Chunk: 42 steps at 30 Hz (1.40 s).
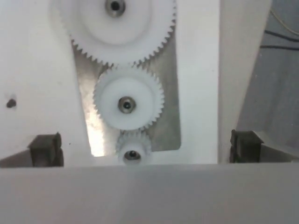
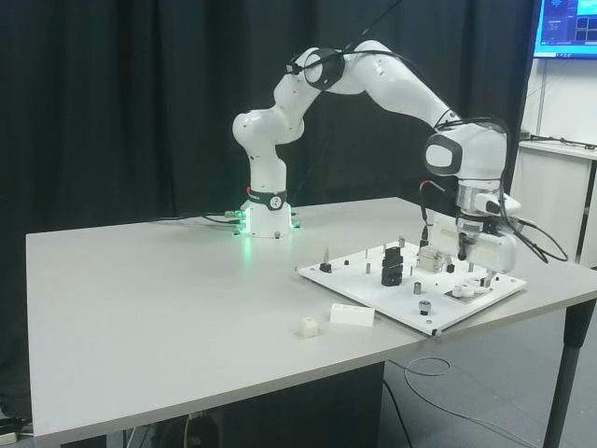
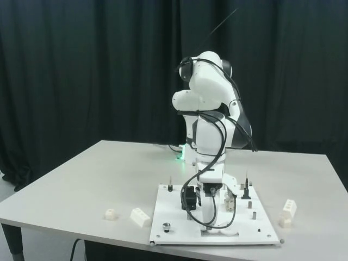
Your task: Insert small gear.
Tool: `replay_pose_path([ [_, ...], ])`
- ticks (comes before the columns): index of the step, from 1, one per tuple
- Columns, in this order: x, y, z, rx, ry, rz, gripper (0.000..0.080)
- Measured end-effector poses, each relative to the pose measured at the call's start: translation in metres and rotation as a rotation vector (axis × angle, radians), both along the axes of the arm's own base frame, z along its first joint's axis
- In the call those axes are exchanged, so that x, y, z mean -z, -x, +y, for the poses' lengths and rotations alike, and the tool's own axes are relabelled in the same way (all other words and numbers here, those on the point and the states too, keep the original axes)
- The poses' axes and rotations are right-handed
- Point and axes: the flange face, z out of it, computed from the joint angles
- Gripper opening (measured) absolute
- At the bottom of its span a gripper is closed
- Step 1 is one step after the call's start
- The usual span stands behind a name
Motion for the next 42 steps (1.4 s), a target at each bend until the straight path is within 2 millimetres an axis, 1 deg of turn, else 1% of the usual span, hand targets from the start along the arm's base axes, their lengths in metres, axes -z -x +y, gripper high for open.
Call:
replay_pose_path([
  [1,0.0,0.0,0.0,0.002,-0.001,-0.004,0.0793],
  [7,0.004,-0.004,0.001,0.011,-0.003,-0.031,0.0799],
  [15,0.011,-0.013,-0.004,0.032,0.004,-0.061,0.08],
  [26,0.008,-0.025,-0.012,0.041,0.017,-0.087,0.08],
  [42,0.014,-0.029,-0.019,0.049,0.029,-0.088,0.08],
])
